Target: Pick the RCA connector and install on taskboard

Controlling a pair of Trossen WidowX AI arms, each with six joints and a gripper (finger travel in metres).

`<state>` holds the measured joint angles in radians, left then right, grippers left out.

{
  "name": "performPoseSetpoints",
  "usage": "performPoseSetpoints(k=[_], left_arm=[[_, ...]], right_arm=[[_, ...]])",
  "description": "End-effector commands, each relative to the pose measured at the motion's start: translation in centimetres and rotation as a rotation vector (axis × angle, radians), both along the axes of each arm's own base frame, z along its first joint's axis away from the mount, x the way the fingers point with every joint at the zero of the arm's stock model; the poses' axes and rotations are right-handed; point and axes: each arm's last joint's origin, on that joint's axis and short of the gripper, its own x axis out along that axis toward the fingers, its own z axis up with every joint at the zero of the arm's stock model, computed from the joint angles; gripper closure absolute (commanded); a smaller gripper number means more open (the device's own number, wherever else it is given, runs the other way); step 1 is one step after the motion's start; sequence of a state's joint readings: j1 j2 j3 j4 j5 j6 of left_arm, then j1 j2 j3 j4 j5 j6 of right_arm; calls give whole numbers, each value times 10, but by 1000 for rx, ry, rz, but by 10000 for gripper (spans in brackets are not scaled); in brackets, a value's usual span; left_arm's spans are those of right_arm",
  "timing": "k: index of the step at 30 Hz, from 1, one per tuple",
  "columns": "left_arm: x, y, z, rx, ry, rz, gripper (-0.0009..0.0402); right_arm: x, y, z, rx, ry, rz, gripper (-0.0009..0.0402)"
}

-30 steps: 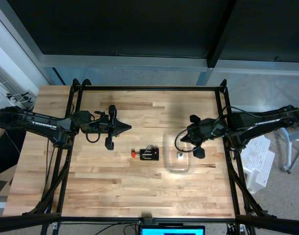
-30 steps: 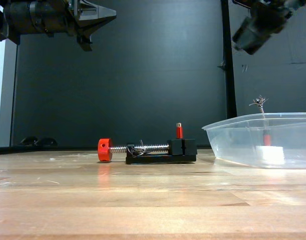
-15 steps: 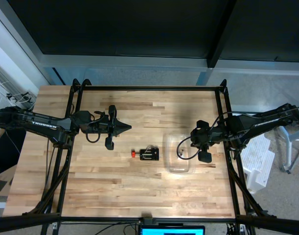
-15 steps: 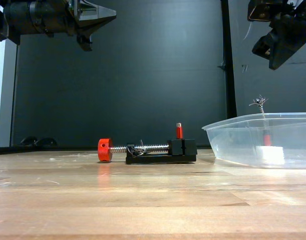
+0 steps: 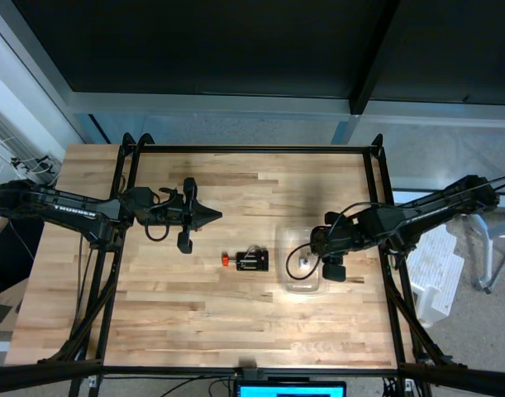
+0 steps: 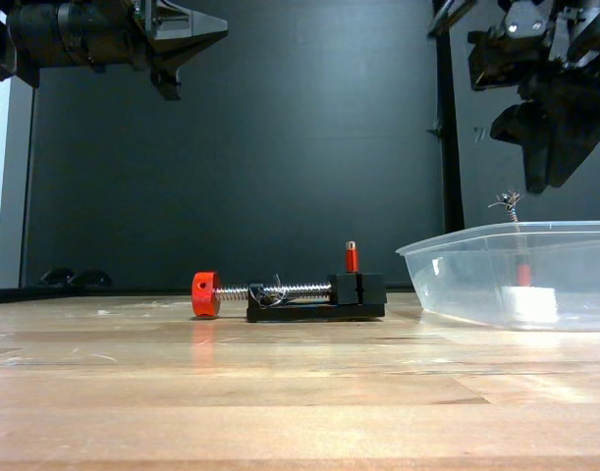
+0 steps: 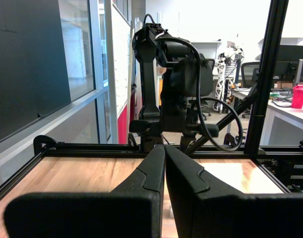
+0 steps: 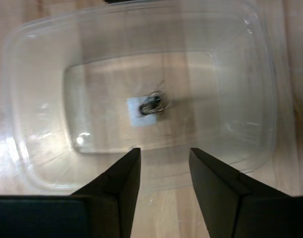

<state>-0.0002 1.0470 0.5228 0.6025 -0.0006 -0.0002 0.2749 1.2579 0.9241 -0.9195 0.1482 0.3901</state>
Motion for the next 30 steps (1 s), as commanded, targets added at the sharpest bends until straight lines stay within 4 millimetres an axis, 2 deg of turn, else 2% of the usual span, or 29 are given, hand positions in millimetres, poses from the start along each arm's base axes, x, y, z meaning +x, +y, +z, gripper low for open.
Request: performPoseSetpoints(k=[1,13,22,30], left_arm=[[0,0,0,0,0,0,393],[0,0,0,0,0,0,393],[0,0,0,0,0,0,393],[0,0,0,0,0,0,393]], right_arm=[[2,1,-4,-13,4,-14,234],[13,7,-23,-18,-19,-2,228],[11,12,-41,-23,-49,13,228],[20,15,-51,-33,-46,42,228]])
